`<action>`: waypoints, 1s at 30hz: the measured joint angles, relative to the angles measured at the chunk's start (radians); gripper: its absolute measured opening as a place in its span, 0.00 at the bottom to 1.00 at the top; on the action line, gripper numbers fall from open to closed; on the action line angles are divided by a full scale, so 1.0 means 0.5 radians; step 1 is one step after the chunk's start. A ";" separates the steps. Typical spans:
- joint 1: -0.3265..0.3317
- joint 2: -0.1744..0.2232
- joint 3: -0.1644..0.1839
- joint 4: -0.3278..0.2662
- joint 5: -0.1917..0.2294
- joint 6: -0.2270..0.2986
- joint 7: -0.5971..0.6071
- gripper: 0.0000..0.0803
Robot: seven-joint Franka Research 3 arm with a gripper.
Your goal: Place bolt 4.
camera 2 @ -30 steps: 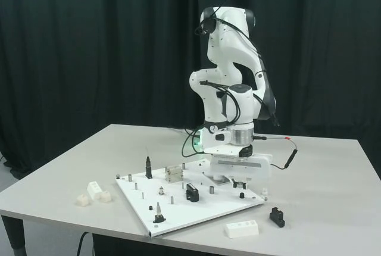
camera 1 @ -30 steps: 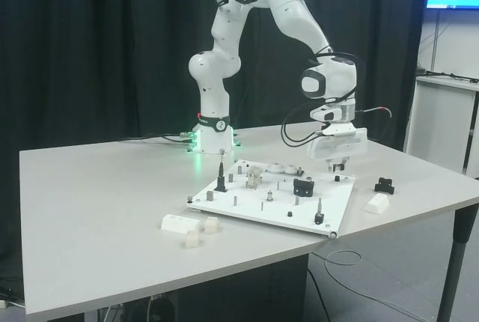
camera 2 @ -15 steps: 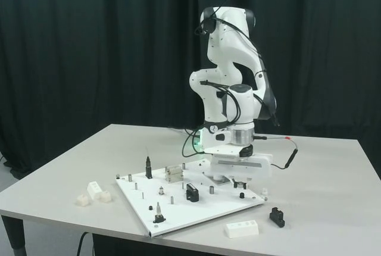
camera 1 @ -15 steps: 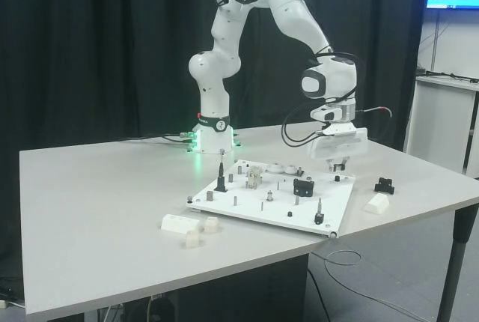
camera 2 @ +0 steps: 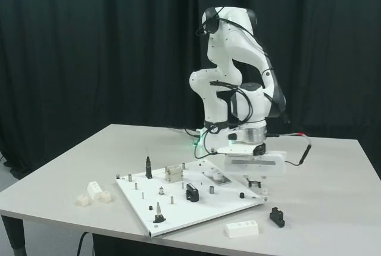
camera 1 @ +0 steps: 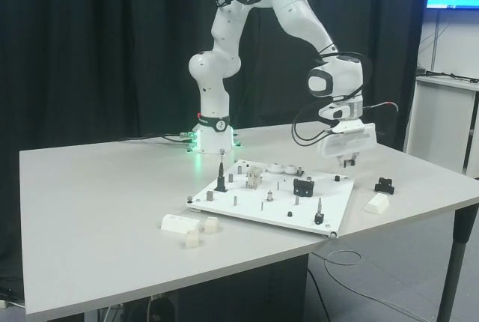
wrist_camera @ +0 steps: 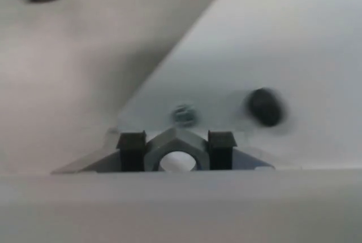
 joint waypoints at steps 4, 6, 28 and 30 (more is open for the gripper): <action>0.012 0.001 0.065 0.019 0.011 0.012 0.067 0.29; 0.027 0.004 0.089 0.029 0.011 0.018 0.109 0.29; 0.177 0.361 0.123 0.341 0.011 0.066 0.299 0.29; 0.182 0.386 0.123 0.369 0.011 0.049 0.317 0.29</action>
